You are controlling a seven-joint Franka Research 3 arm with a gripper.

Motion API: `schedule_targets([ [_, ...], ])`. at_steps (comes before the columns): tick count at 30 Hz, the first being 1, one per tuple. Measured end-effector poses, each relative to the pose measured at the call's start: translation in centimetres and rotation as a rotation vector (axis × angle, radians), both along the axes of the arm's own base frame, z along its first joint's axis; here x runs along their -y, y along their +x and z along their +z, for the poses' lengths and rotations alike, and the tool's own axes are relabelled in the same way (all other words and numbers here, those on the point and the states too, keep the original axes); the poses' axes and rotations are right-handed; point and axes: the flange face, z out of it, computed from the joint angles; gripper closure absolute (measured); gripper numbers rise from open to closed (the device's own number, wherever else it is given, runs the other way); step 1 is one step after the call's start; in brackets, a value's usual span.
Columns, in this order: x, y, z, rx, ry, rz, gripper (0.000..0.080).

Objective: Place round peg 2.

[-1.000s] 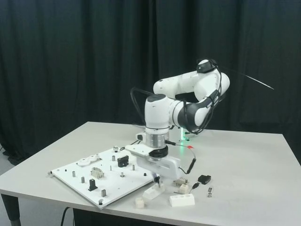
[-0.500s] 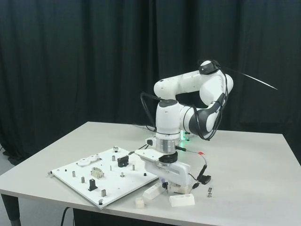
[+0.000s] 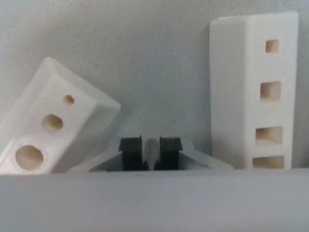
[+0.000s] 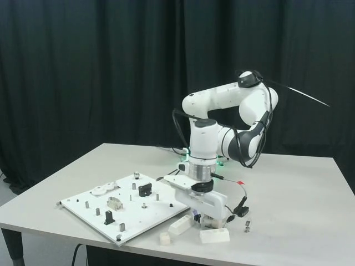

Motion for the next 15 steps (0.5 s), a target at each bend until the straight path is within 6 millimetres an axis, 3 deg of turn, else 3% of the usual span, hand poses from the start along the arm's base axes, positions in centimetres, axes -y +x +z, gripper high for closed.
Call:
schedule_targets([
  [15, -0.73, -1.03, -0.05, 0.03, -0.016, -0.018, 0.0729],
])
